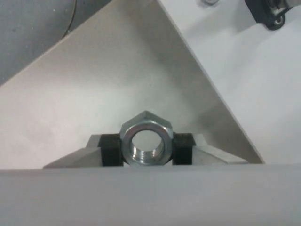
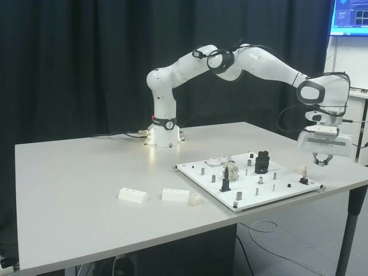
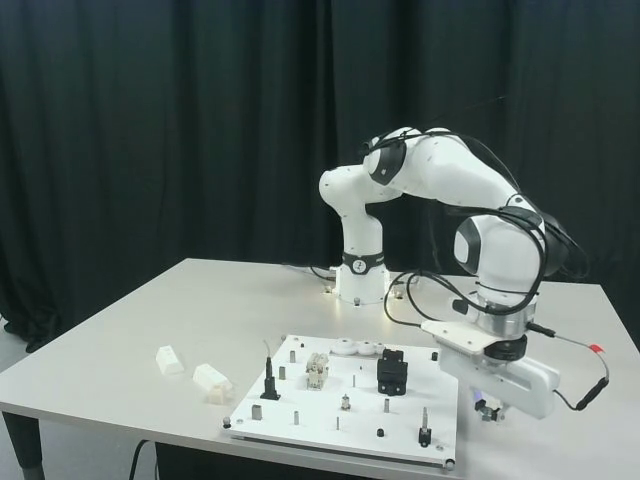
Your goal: Insert bolt 4.
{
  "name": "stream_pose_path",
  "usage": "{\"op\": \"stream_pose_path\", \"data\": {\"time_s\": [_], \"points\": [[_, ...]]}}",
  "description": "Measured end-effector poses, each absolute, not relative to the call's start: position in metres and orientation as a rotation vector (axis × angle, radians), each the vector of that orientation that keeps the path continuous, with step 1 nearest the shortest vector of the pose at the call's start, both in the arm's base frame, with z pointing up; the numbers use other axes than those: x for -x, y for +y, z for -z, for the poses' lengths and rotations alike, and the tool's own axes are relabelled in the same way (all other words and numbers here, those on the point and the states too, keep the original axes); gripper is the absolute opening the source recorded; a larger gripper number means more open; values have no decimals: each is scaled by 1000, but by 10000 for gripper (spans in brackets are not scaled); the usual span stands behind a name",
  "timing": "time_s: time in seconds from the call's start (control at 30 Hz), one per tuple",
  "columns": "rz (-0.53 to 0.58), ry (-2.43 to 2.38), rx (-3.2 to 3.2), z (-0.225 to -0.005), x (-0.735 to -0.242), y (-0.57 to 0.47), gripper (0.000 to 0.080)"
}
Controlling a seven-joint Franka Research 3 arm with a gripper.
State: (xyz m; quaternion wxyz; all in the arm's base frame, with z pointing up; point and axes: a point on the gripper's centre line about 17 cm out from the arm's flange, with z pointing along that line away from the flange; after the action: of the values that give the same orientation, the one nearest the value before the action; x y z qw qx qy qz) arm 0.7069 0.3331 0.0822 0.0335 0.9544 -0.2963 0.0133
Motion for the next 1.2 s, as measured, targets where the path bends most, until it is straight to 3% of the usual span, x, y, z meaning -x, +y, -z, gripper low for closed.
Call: {"op": "stream_pose_path", "data": {"time_s": [0.5,1.2], "points": [[52,-800,-2947,-112,-681,344,224],[259,-709,-2856,-147,-608,360,224]]}}
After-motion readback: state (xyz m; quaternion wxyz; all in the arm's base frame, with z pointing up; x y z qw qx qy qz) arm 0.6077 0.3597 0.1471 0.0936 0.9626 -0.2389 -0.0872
